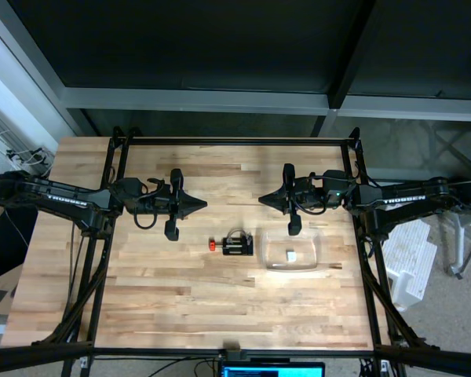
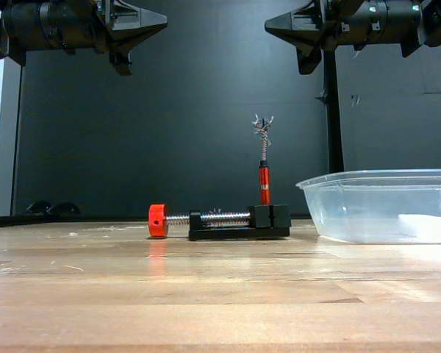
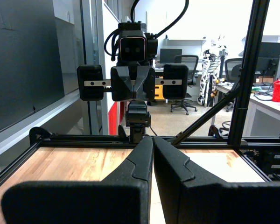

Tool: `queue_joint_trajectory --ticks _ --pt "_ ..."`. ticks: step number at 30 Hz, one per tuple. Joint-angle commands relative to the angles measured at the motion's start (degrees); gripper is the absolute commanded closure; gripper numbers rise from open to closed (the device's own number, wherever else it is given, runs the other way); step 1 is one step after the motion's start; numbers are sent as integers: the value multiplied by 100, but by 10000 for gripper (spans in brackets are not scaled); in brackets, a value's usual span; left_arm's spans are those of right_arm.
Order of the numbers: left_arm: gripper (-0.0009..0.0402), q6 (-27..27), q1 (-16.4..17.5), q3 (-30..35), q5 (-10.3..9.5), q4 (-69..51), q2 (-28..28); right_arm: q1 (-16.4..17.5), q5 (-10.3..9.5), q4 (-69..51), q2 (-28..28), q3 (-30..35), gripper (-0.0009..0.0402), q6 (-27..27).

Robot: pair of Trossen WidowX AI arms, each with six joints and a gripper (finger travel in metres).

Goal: Remove the RCA connector from the receptacle and place in the container

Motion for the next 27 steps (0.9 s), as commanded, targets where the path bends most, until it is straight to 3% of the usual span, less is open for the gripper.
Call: queue_joint_trajectory --ticks 1,6,11,15,18,20,24,27 --pt "393 0 2 2 2 0 0 35 -37 -898 2 323 393 37" --pt "393 0 0 2 2 0 0 118 7 -2793 15 1005 393 46" --pt "393 2 0 2 2 0 0 289 420 -4291 15 1530 393 44" --pt "393 0 0 2 2 0 0 431 623 -5053 22 1823 393 101" --pt "393 0 0 2 2 0 0 505 654 -5565 114 2057 393 199" --pt "393 0 2 2 2 0 0 553 667 -5912 256 2223 393 229" --pt "393 2 0 2 2 0 0 752 898 -6476 619 2546 393 262" --pt "393 2 2 2 2 0 0 872 898 -6806 964 2811 393 323"
